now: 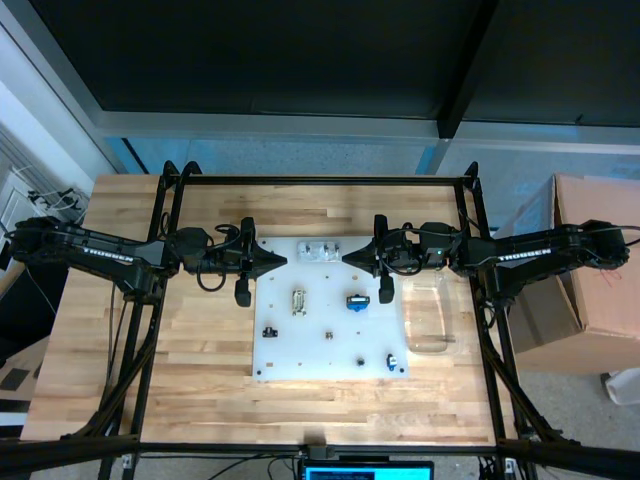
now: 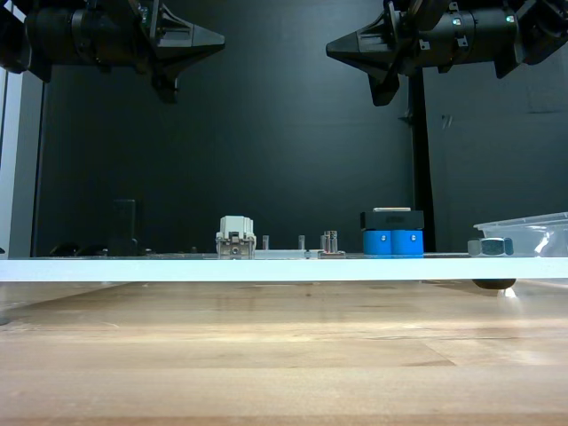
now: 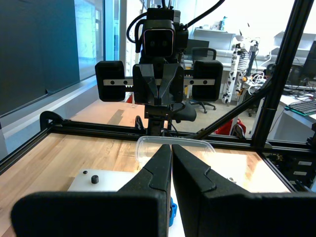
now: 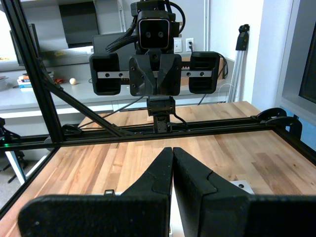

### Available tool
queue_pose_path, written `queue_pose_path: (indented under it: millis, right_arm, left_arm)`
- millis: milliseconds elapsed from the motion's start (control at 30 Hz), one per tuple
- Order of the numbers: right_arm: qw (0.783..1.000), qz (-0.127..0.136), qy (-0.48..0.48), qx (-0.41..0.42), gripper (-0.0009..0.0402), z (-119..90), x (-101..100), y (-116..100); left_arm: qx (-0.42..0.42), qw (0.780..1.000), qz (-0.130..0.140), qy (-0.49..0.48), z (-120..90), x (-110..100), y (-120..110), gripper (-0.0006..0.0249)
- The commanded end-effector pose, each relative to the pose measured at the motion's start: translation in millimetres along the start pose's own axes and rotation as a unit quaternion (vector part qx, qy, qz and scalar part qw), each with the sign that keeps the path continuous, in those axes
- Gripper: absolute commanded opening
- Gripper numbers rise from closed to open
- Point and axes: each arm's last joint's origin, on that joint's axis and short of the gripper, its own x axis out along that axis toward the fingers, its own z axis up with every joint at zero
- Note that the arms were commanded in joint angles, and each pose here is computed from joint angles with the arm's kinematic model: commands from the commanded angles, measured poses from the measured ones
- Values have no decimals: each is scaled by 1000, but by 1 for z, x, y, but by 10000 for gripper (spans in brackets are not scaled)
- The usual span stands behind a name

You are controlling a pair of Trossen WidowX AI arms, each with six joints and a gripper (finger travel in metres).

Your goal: Unfasten the M12 nut and place it in the container

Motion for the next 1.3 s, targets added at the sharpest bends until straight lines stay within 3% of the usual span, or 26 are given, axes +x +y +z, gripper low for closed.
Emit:
queue_pose_path:
  millis: [33, 767, 867, 1133, 1300]
  right_arm:
    - [1000, -2, 22, 1, 0, -4, 0, 0]
    - [1000, 1, 18, 0, 0, -2, -1, 2]
    - [999, -15, 47, -1, 0, -2, -3, 5]
    - [989, -7, 148, -4, 0, 14, -9, 15]
    - [971, -11, 237, -7, 0, 27, -15, 19]
  left_arm:
    - [0, 1000, 0, 0, 0, 0, 0, 0]
    - [0, 1000, 0, 0, 0, 0, 0, 0]
    - [0, 1000, 0, 0, 0, 0, 0, 0]
    - [0, 1000, 0, 0, 0, 0, 0, 0]
    - [0, 1000, 0, 0, 0, 0, 0, 0]
